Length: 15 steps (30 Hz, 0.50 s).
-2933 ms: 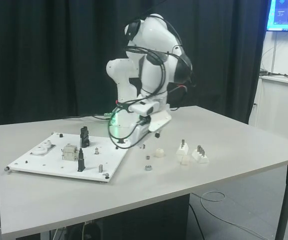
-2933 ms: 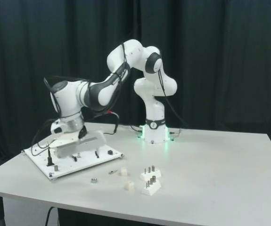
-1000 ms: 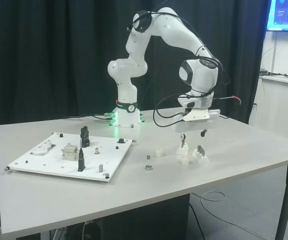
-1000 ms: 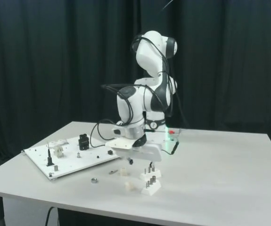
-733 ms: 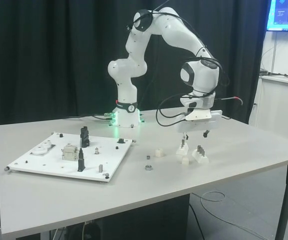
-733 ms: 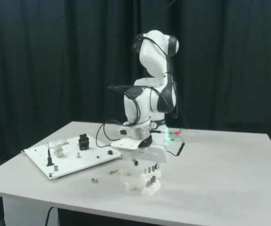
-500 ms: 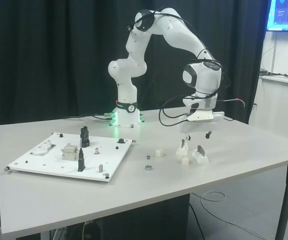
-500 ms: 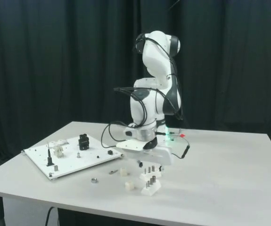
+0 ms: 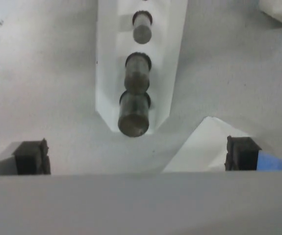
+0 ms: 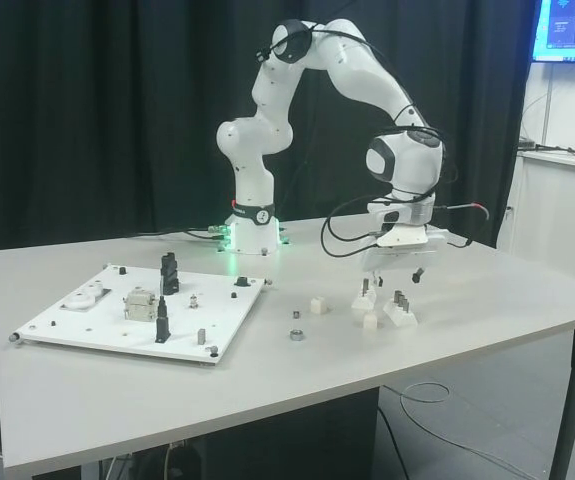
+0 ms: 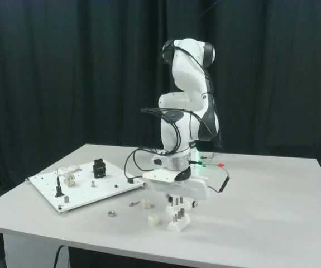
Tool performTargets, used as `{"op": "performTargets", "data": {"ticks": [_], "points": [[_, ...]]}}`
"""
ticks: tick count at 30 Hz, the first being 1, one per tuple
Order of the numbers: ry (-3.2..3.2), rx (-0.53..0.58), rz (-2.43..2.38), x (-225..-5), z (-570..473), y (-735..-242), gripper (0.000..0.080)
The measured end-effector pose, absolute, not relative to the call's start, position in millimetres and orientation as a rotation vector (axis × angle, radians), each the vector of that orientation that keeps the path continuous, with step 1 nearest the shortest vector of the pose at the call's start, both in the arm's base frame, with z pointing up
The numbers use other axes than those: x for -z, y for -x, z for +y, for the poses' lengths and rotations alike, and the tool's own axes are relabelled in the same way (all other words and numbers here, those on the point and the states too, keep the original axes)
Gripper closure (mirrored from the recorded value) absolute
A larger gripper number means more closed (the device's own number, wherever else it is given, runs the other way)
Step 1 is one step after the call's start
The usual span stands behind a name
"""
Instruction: Pick round peg 4.
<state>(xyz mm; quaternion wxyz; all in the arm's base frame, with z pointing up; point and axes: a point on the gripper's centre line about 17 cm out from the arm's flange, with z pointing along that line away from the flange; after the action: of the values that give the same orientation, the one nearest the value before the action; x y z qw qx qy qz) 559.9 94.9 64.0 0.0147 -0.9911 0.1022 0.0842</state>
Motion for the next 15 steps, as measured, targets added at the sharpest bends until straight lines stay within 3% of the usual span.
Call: {"op": "performTargets", "data": {"ticks": [15], "points": [[3.093,-0.216,0.343,-48,92,-565,0.0003]]}}
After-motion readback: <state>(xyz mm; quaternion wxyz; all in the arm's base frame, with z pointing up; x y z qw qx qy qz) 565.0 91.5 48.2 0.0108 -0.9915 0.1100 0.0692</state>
